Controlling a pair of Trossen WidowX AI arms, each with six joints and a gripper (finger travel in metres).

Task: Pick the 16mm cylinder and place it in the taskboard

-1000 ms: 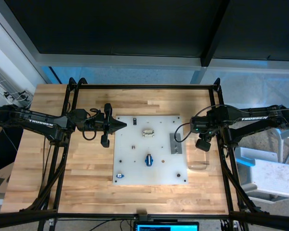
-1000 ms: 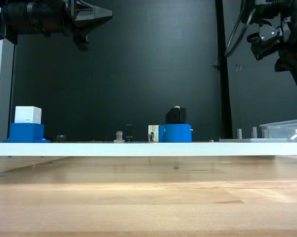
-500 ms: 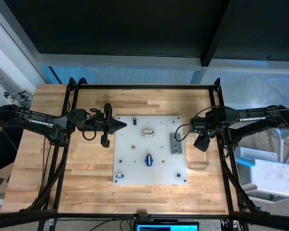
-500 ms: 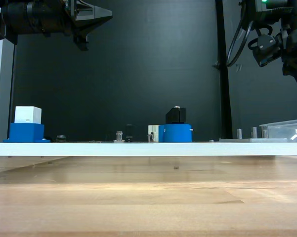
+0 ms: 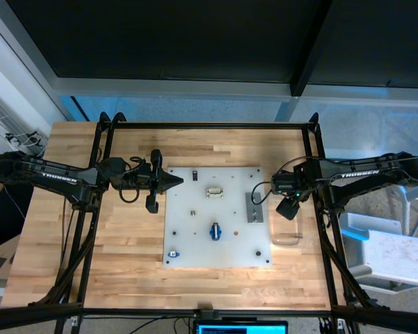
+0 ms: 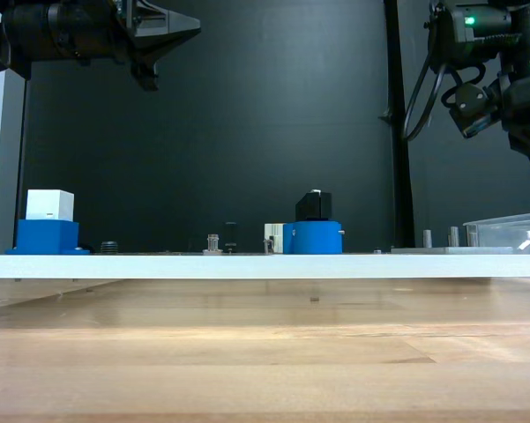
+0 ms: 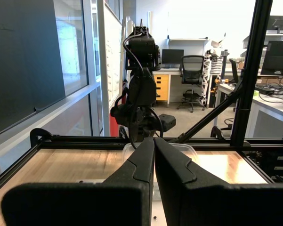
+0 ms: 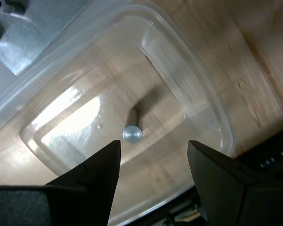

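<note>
16mm cylinder (image 8: 132, 134) is inside the clear tray (image 8: 205, 101), which sits on the tabletop (image 5: 125, 257) just off the right edge of the taskboard (image 5: 195, 236). It looks to be standing on end, bright top face toward the wrist camera, clear of the tray walls. Right gripper (image 8: 153, 143) hangs above the tray pointing down, fingers (image 8: 99, 174) spread apart. The cylinder shows in the gap between them, but nearer one finger than the other, so we read this as lining up for the pick, nothing gripped yet. The wide opening makes sense: the cylinder is far smaller than the gripper, and the tray leaves room to come down on both sides of it. In the low view the gripper is above the tray rim, not inside it, so the descent is yet to come. Left gripper (image 5: 172, 180) is parked high over the left edge of the taskboard, fingers (image 7: 141, 169) pressed together on nothing, out of the working arm's way. Next we'd centre over the cylinder, drop straight in and close low on its side. The risk is tipping it or sending it rolling on the slick tray floor. We can't tell from here which taskboard hole takes it.
</note>
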